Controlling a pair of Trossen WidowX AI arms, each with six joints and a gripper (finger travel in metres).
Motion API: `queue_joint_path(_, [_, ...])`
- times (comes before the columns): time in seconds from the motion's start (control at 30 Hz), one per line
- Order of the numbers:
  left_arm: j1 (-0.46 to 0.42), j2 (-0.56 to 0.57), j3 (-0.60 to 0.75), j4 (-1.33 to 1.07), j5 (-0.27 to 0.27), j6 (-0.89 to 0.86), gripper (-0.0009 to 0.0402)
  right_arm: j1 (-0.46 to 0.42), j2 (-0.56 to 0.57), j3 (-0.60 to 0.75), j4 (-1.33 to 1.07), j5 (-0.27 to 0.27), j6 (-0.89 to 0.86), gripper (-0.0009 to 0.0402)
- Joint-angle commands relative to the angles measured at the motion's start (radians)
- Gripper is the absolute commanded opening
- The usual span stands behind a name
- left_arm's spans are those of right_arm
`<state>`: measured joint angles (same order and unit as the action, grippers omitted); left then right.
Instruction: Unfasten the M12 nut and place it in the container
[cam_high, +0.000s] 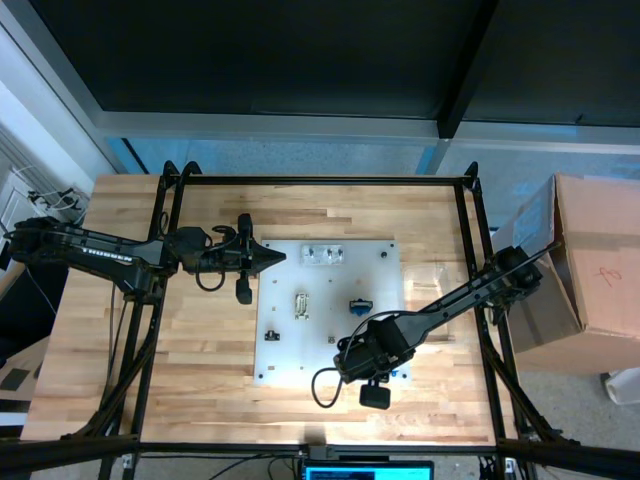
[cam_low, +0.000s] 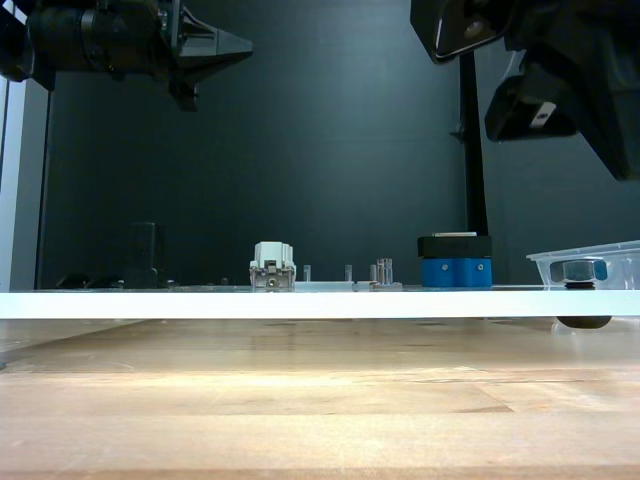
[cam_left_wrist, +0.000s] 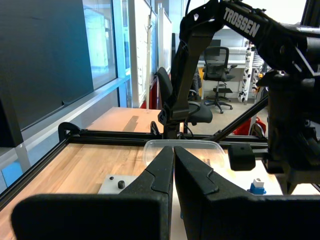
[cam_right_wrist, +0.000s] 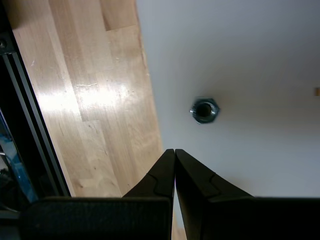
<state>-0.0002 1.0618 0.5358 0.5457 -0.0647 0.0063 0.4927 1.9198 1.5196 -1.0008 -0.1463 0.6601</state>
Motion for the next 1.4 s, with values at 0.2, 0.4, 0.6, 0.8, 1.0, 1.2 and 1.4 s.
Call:
queue_joint_path(0.2, [0.000, 0.000, 0.000, 0.001, 0.000, 0.000, 0.0000, 0.000, 0.063, -0.018, 0.053, 0.015, -0.023, 0.0000])
queue_joint_path(0.4, [0.000, 0.000, 0.000, 0.001, 0.000, 0.000, 0.0000, -0.002, 0.068, -0.032, 0.076, 0.027, -0.022, 0.0000])
queue_joint_path(0.6, [0.000, 0.000, 0.000, 0.001, 0.000, 0.000, 0.0000, -0.002, 0.068, -0.040, 0.067, 0.076, -0.012, 0.0000])
queue_joint_path(0.8, [0.000, 0.000, 0.000, 0.001, 0.000, 0.000, 0.0000, -0.002, 0.068, -0.040, 0.067, 0.076, -0.013, 0.0000])
queue_joint_path(1.0, [0.000, 0.000, 0.000, 0.001, 0.000, 0.000, 0.0000, -0.002, 0.068, -0.040, 0.067, 0.078, -0.013, 0.0000])
queue_joint_path(1.2, [0.000, 0.000, 0.000, 0.002, 0.000, 0.000, 0.0000, -0.002, 0.068, -0.040, 0.066, 0.099, -0.013, 0.0000])
queue_joint_path(1.4, [0.000, 0.000, 0.000, 0.002, 0.000, 0.000, 0.0000, -0.002, 0.066, -0.040, 0.063, 0.102, -0.020, 0.0000])
